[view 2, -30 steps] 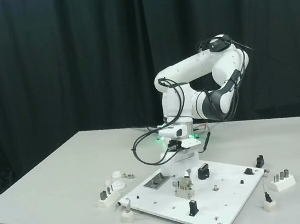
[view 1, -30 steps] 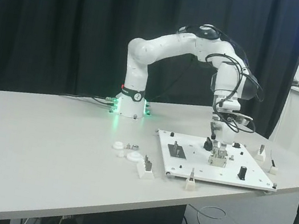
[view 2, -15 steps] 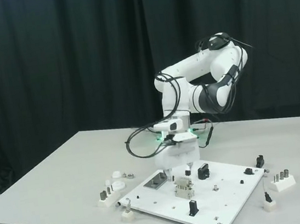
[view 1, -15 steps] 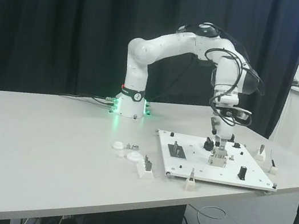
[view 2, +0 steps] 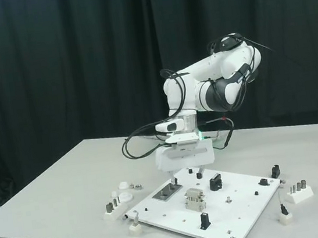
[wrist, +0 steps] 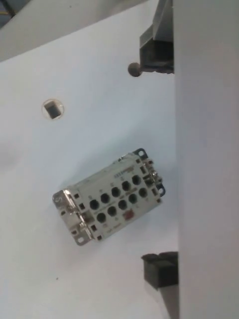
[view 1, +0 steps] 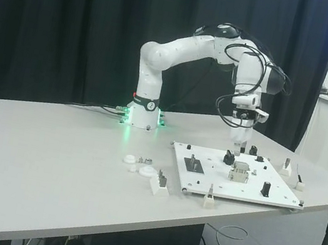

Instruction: Insert waterproof.

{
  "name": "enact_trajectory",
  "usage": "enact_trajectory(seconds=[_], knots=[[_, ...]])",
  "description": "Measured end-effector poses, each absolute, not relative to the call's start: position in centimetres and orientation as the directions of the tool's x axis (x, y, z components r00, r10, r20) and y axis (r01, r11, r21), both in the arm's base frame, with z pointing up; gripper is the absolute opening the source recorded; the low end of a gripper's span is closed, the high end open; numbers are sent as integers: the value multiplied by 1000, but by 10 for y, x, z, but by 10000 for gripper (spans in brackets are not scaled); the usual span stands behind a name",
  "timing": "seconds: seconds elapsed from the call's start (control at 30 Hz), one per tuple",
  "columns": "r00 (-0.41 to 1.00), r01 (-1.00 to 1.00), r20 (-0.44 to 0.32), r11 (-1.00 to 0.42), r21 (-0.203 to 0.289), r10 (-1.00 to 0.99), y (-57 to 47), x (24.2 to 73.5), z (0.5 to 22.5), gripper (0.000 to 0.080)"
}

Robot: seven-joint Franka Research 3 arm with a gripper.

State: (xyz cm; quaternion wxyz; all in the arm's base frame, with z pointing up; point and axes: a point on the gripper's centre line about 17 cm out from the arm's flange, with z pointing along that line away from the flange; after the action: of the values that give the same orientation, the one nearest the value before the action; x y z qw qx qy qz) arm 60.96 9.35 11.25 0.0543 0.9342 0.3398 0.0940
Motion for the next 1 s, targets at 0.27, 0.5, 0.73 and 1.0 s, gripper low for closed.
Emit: enact_trajectory(seconds=[0.27,0.5,0.73,1.0], knots=[[767,605,144,-779,164,625,88,614,114,800],[773,598,143,-785,161,618,82,623,110,800],[774,599,140,-786,152,617,76,636,103,800],[774,603,135,-785,143,619,74,643,97,800]])
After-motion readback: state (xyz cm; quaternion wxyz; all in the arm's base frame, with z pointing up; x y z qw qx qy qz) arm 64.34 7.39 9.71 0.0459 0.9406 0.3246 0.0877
